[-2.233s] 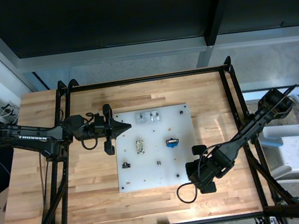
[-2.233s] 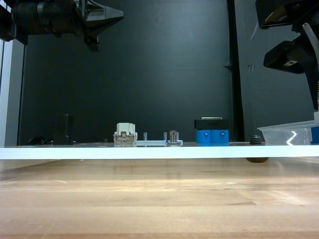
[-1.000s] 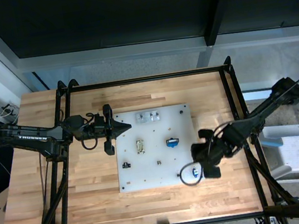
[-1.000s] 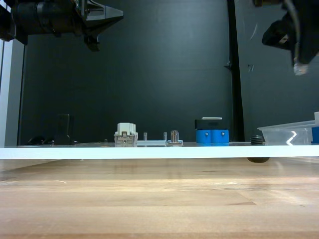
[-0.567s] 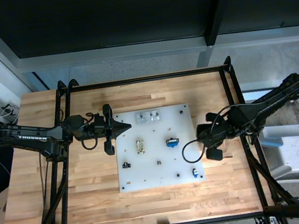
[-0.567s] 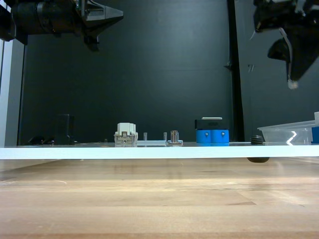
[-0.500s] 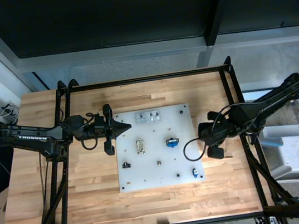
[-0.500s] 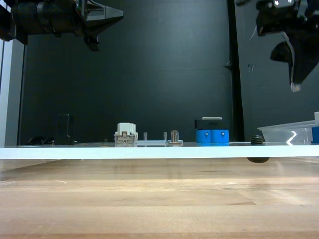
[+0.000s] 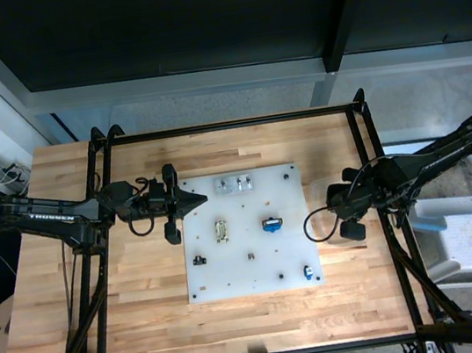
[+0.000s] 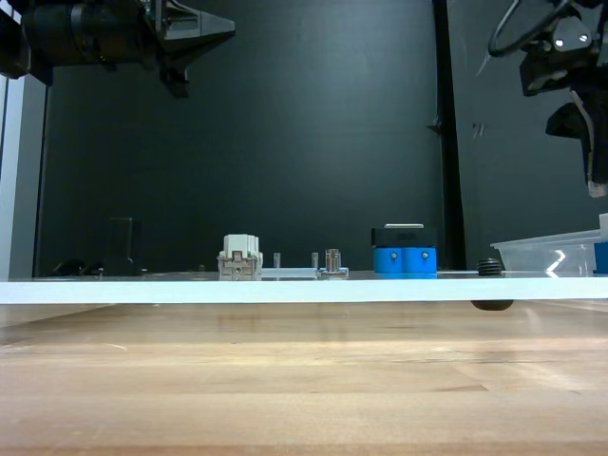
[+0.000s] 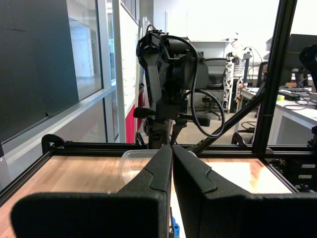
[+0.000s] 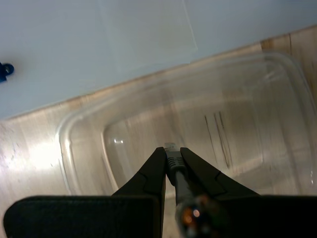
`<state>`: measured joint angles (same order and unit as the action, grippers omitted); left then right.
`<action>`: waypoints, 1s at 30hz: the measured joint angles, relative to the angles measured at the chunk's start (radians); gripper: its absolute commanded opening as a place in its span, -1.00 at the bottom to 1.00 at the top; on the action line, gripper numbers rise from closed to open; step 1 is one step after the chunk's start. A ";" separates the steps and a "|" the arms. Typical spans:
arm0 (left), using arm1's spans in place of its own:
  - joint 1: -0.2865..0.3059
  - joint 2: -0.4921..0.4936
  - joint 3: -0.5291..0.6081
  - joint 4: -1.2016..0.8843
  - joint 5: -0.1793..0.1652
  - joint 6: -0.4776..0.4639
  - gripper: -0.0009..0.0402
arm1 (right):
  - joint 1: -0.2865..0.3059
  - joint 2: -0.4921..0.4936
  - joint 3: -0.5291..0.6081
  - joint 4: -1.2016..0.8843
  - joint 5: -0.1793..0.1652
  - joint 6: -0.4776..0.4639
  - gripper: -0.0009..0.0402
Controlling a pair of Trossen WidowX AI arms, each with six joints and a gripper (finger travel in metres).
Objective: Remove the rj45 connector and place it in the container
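My right gripper is shut on the rj45 connector, whose grey cable runs back between the fingers. It hangs above the inside of the clear container. From above, the right gripper sits just off the white board's right edge, over the container, with the black cable looping beside it. At table level the connector tip hangs above the container. My left gripper hovers shut at the board's far left corner, holding nothing.
The white board carries a grey connector block, a blue part, a small blue socket and metal fittings. A black frame rims the wooden table.
My right arm has lifted from the board's near right corner and swung right and away with the connector and cable, ending over the container. The left arm has not moved.
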<state>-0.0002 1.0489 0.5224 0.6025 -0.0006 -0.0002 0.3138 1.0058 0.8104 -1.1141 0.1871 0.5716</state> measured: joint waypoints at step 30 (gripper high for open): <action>0.000 0.000 0.000 0.000 0.000 0.000 -0.95 | 0.000 -0.012 -0.030 -0.035 -0.005 0.014 -0.43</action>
<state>-0.0002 1.0489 0.5224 0.6022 -0.0006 -0.0002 0.3138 0.9939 0.7807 -1.1488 0.1822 0.5854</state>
